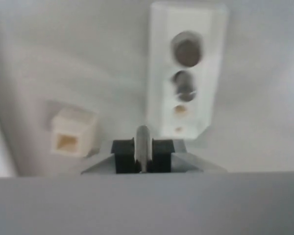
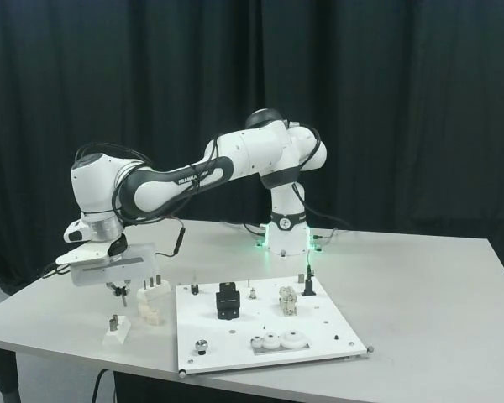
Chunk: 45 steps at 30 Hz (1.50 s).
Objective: Insert round peg 2.
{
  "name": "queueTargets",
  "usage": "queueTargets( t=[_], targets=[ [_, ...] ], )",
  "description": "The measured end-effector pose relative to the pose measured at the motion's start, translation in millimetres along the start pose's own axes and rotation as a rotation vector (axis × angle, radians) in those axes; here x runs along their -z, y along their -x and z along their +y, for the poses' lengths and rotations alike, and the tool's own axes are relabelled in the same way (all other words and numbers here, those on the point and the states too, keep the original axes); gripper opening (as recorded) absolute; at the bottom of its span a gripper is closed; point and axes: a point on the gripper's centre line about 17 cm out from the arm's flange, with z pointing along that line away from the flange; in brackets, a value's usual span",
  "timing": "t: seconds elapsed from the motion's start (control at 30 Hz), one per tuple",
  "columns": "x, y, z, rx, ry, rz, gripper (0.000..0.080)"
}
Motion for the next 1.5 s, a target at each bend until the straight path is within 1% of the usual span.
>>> queueTargets(
  t=[0.13,0.37,0.5,0.63,0.77,0.83,0.93,1.0,1.23,1.37,1.5],
  targets=[
    [1.9,8,-18,-0.015,-0.051,-0.029,0.007],
    [4.7,27,-57,-0.056,-0.143,-0.095,0.007],
    [3.6,40,-83,-0.078,-0.191,-0.126,0.007],
    [0.0,54,-109,-0.108,-0.223,-0.149,0.007],
    [-4.8,68,-135,-0.132,-0.235,-0.159,0.007],
    [-6.5,77,-148,-0.133,-0.234,-0.161,0.007],
    [-7.9,88,-166,-0.132,-0.217,-0.155,0.007],
    [-8.5,95,-175,-0.138,-0.198,-0.146,0.007],
    [-12.5,114,-205,-0.156,-0.114,-0.115,0.007],
    [-14.8,122,-223,-0.15,-0.078,-0.099,0.007],
    [-17.2,127,-241,-0.146,-0.053,-0.083,0.007]
  ],
)
